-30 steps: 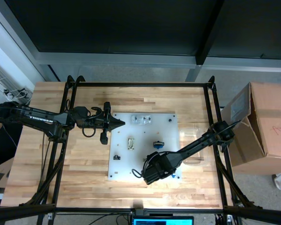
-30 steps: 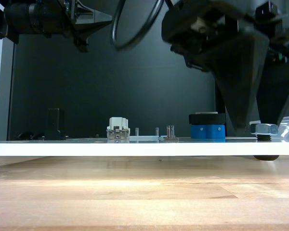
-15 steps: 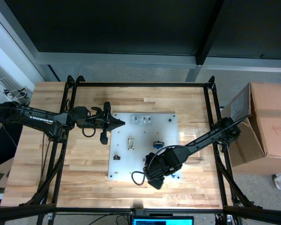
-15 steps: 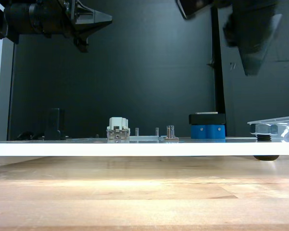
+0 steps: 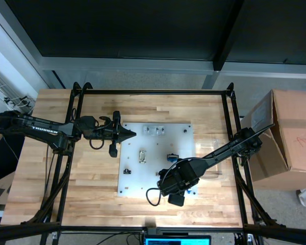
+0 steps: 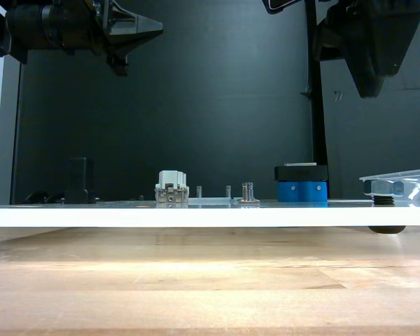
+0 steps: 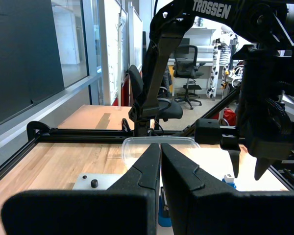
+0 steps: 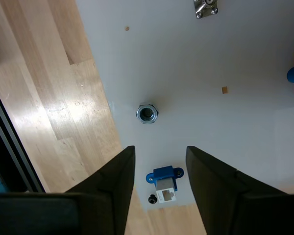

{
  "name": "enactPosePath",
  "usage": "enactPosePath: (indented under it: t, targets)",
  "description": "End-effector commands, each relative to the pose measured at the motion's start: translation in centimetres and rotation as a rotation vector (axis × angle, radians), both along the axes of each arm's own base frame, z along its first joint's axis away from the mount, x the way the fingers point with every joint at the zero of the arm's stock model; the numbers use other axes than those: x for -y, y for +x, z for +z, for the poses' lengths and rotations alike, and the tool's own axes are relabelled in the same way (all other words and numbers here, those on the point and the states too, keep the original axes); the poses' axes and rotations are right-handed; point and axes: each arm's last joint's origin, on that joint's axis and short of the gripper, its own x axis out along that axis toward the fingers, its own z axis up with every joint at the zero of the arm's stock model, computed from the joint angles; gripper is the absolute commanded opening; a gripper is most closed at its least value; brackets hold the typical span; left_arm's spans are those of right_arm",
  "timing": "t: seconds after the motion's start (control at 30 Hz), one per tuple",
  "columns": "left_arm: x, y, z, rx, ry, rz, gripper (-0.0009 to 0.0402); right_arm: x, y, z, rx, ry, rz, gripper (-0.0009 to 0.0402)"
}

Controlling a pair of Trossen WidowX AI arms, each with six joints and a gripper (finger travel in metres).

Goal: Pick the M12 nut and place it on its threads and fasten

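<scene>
**A:** So where's the small silver hex nut (image 6: 383, 187)?

**B:** On its stud. In the low view it sits on top of the short black ribbed stud (image 6: 384, 200) with ribs showing beneath it. My read: started, not run down. From there it seems to lie in the clear plastic tray (image 6: 409, 175), but the tray only stands behind it. The right wrist view shows the nut on the flat white task board (image 8: 225, 58) near its edge, bore facing the camera.

**A:** And the right gripper (image 8: 159, 150)?

**B:** It hangs well above the nut with its black fingers (image 8: 112, 191) apart and nothing between them. The nut isn't quite on the line between them.

**A:** The left gripper (image 7: 160, 147)?

**B:** It's up over the board's far left corner, fingers pressed together, empty.

**A:** Then fastening is the step in hand?

**B:** I'd say so.
- Centre the gap over the nut first, then come straight down along the stud's axis.
- Close on opposite flats, not corners, low enough to bite but clear of the board.
- Turn about the stud's axis with light downward pressure. Any tilt risks cross-threading.
- Let go, wind back, regrip, repeat.
- Mind the small blue connector (image 8: 164, 178) near the nut at the board's edge.
- Call it done when the low view shows no ribs.
</scene>
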Motion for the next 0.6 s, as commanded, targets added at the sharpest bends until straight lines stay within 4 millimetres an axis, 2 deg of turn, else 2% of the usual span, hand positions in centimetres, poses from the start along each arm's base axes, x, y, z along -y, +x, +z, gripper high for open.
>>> enactPosePath:
  t: [0.03,0.2,0.3,0.4,0.6]
  targets:
    - [0.0,0.0,0.0,0.000,0.000,0.000,0.0000,0.0,0.0,-0.9,-0.021,-0.025,0.047,0.0095]
    - [0.0,0.0,0.0,0.000,0.000,0.000,0.0000,-0.3,0.0,-3.0,-0.036,-0.031,0.112,-0.0007]
    - [0.0,0.0,0.0,0.001,0.000,0.000,0.0000,-0.4,0.1,-4.1,-0.016,-0.021,0.129,0.0010]
    - [0.0,0.0,0.0,0.000,0.000,0.000,0.0000,-0.3,0.1,-4.9,0.001,-0.034,0.140,-0.0003]
    - [0.0,0.0,0.0,0.000,0.000,0.000,0.0000,-0.2,0.0,-5.5,0.010,-0.078,0.139,0.0000]
